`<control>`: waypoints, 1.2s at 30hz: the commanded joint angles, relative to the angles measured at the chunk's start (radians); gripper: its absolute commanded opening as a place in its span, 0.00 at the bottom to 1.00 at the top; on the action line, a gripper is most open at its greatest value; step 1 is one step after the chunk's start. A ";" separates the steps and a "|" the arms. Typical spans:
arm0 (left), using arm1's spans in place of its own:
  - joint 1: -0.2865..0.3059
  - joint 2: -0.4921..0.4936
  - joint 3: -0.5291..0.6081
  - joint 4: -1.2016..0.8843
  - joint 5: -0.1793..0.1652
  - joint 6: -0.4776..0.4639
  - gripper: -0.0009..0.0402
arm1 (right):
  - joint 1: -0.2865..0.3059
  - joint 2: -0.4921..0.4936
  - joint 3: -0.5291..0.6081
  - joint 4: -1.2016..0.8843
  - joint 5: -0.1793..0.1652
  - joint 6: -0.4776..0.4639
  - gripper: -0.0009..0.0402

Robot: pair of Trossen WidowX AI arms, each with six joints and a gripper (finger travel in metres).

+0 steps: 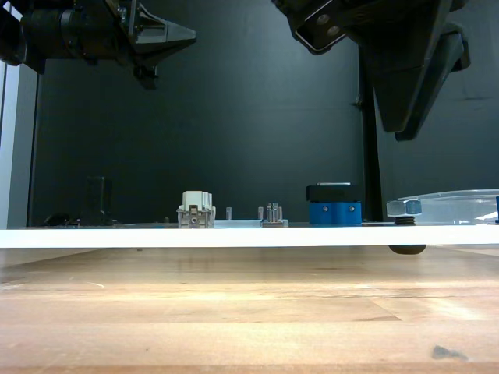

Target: Unfasten the M12 fastener and place in the container

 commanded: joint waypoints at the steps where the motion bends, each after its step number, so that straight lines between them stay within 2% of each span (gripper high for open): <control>1: 0.000 0.000 0.000 0.000 0.000 0.000 0.02 | -0.001 0.032 0.022 0.005 -0.002 0.003 0.46; 5: 0.000 0.000 0.000 0.000 0.000 0.000 0.02 | -0.002 0.055 0.018 0.017 -0.006 0.005 0.56; 9: 0.000 0.000 0.000 0.000 0.000 0.000 0.02 | -0.005 0.064 0.006 0.035 -0.002 0.012 0.61; 19: 0.000 0.000 0.000 0.000 0.000 0.000 0.02 | -0.009 0.062 -0.071 0.101 -0.011 0.012 0.61; 23: 0.000 0.000 0.000 0.000 0.000 0.000 0.02 | -0.010 0.062 -0.100 0.142 -0.034 0.013 0.61; 26: 0.000 0.000 0.000 0.000 0.000 0.000 0.02 | -0.010 0.062 -0.108 0.151 -0.033 0.018 0.61; 30: 0.000 0.000 0.000 0.000 0.000 0.000 0.02 | -0.010 0.062 -0.108 0.151 -0.034 0.019 0.57; 36: 0.000 0.000 0.000 0.000 0.000 0.000 0.02 | -0.010 0.062 -0.108 0.151 -0.043 0.018 0.42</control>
